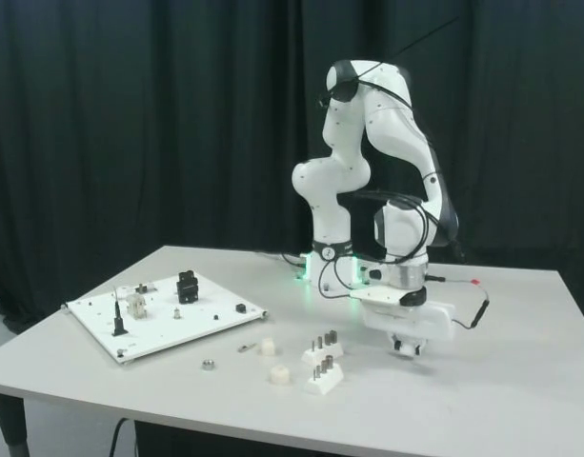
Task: Insert medium gear.
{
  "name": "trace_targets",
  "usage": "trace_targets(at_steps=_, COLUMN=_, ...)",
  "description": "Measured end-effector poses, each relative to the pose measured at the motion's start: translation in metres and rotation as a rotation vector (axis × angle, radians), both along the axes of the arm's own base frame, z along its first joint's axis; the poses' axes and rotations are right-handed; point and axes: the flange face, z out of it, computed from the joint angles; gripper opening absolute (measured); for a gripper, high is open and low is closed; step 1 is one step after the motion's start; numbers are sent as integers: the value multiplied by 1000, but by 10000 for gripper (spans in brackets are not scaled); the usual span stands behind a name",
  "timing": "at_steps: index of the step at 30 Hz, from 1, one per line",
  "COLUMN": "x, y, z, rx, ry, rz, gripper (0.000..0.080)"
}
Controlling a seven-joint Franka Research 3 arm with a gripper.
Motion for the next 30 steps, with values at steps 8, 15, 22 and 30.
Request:
trace_targets(at_steps=8, x=9, y=-9, z=19, rx=25, ry=-11, rz=1, gripper=399)
trace_targets(at_steps=15, x=11, y=-13, z=27, rx=35, ry=-10, rz=1, gripper=399)
trace_targets(at_steps=22, x=12, y=-15, z=28, rx=36, ry=-11, rz=5, gripper=399)
trace_targets(at_steps=30, x=14, y=-17, z=28, rx=36, ry=-11, rz=8, gripper=399)
